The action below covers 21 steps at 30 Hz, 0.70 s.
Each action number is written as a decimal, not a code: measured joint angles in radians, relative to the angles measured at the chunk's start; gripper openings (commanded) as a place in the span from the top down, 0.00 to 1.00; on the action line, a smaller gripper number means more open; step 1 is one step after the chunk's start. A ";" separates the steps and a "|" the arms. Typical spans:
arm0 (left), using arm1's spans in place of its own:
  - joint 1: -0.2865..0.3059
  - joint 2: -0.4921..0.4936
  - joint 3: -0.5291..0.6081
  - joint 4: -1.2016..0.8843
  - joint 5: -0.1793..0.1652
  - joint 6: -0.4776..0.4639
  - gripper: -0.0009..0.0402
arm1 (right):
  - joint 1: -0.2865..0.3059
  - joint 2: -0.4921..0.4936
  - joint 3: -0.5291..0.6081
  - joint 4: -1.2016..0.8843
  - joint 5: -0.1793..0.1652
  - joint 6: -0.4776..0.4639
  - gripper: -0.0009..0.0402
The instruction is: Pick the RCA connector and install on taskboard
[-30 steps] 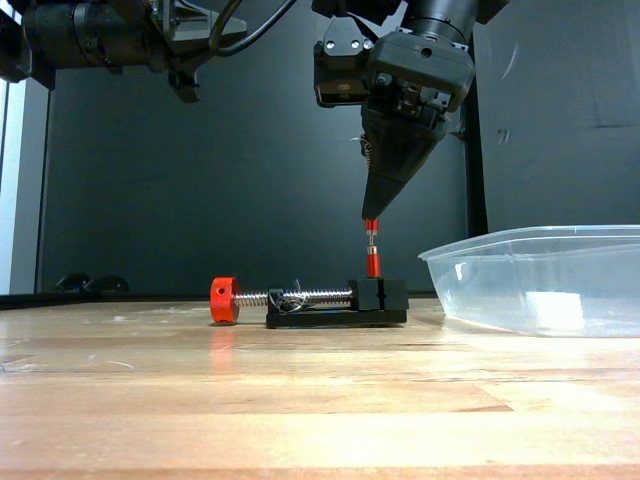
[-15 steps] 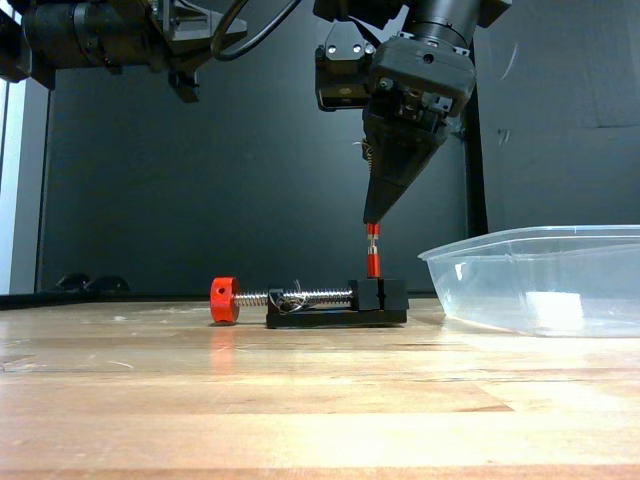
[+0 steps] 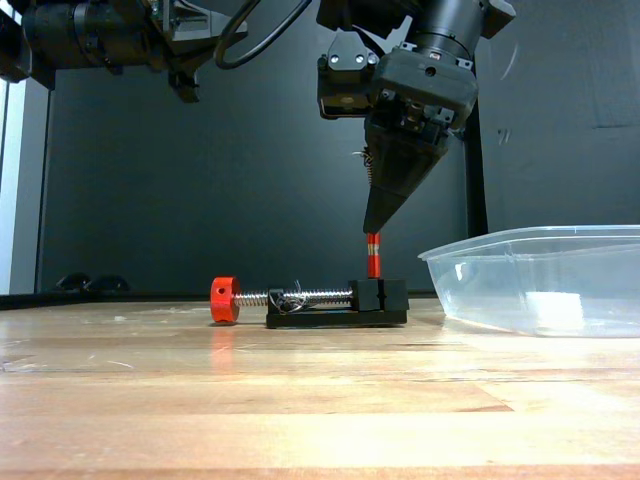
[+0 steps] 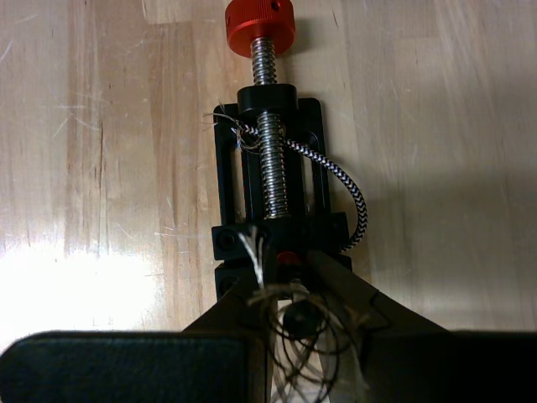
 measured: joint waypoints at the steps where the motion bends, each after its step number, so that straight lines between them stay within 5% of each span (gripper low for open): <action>1: 0.000 0.000 0.000 0.000 0.000 0.000 0.98 | 0.000 0.000 -0.002 0.002 0.000 0.000 0.97; 21: 0.000 0.000 0.000 0.000 0.000 0.000 0.98 | -0.006 0.018 -0.003 0.013 0.000 -0.004 0.92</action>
